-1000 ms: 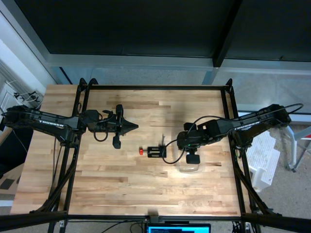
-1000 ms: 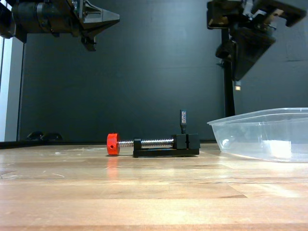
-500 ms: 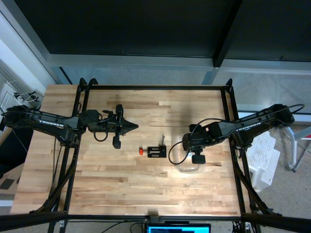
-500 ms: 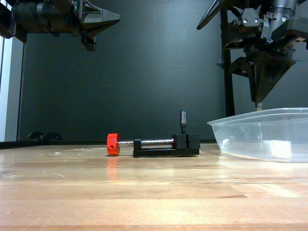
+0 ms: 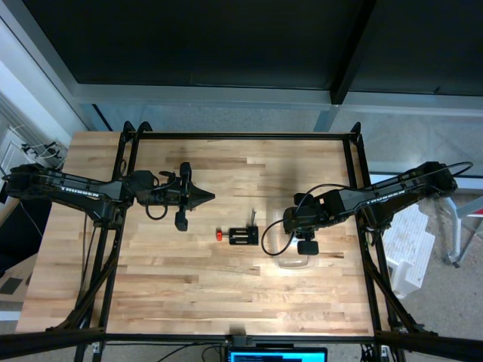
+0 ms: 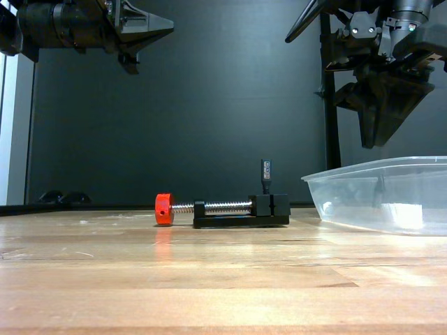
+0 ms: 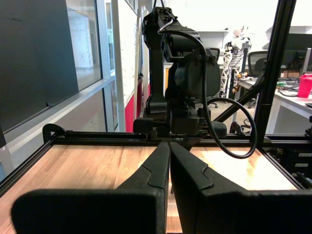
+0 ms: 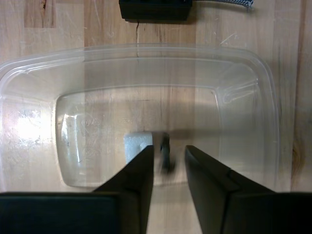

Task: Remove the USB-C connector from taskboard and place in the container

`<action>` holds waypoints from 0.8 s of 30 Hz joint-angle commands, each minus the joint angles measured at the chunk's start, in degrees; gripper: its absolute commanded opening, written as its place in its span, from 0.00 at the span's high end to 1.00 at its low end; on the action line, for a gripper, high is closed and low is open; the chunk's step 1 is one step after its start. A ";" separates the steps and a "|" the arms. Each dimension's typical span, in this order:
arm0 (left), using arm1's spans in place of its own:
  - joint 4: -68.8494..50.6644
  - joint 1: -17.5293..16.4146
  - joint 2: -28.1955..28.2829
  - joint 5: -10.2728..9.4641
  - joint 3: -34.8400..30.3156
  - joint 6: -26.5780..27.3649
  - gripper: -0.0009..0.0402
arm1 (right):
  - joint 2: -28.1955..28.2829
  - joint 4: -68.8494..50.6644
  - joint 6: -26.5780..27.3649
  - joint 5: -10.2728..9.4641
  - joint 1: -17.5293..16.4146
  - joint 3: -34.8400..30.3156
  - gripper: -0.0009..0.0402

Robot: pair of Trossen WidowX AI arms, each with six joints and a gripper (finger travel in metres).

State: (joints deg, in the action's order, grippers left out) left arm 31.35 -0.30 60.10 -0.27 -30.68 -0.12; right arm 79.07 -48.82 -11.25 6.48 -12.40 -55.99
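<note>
**Asker:** Where was the USB-C connector (image 8: 165, 158) just then?

**Me:** Out of the taskboard (image 6: 241, 211). It showed as a dark smear between the fingers of my right gripper (image 8: 169, 151), over the floor of the container (image 6: 349, 199), just beside the small white piece (image 8: 137, 144). My fingers stood apart and touched neither side of it. Whether it lay on the floor or hung in the air, I couldn't tell.

**Asker:** So what could have gone wrong?

**Me:** I judged a bounce the main risk. A light plug striking the white piece or the hard plastic might have skipped over that shallow rim. It might also have clung to one pad and ridden off with me. And I hung just above the dish, so a careless retreat could have clipped the rim and shoved it.

**Asker:** The other arm?

**Me:** My left gripper (image 5: 204, 197) hung high, well apart from the taskboard, fingers pressed together. No threat there.
</note>
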 commanded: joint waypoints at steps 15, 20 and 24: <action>0.02 0.00 0.00 0.02 -0.02 0.00 0.98 | 0.09 -0.90 -0.50 0.00 -0.02 -1.31 0.52; 0.02 0.00 0.00 0.02 -0.02 0.00 0.98 | -0.07 -0.92 -0.50 -0.02 0.00 -1.36 0.57; 0.02 0.00 0.00 0.02 -0.02 0.00 0.98 | -1.84 1.62 1.44 -0.09 0.33 -1.55 0.70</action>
State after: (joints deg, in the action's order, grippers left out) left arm 31.35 -0.30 60.10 -0.27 -30.68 -0.12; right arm 78.15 -48.66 -11.14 6.46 -12.29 -57.54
